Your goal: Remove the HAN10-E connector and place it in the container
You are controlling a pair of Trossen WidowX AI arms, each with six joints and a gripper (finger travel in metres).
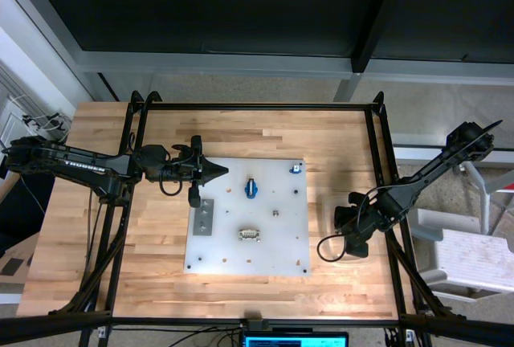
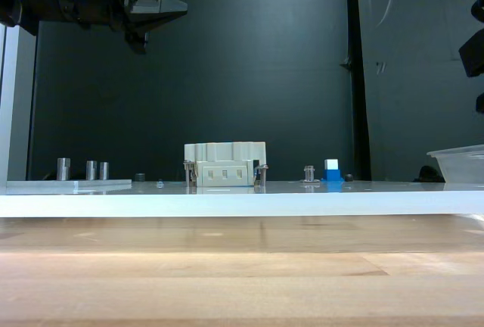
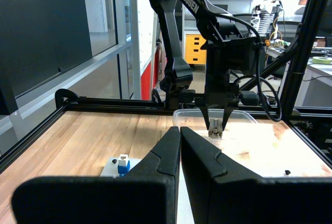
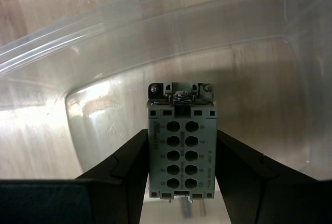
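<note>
Right gripper (image 4: 181,154) pinches the HAN10-E connector (image 4: 181,130) by its long sides, long axis along the fingers, pointing down. The container (image 4: 78,42) is directly beneath, near the tabletop's right edge, so opening should drop it in. Left gripper (image 3: 180,136) is pressed together, parked over the board's (image 1: 249,260) far-left corner.

Both arms matte black throughout. Left arm (image 1: 72,161): slim boxy link, white TROSSEN lettering (image 1: 90,165) along its side, thin black cable at the wrist. Left hand (image 1: 223,172), over the far left of the surface (image 1: 161,267): two wedge fingers (image 3: 155,167) tapering to one sharp point, pressed together. Right arm (image 1: 434,166): same lettering, rounded glossy joints, black cable loop (image 1: 328,247). Right hand (image 3: 214,125), over the surface's right side: flat tapered fingers, smooth inner faces.
</note>
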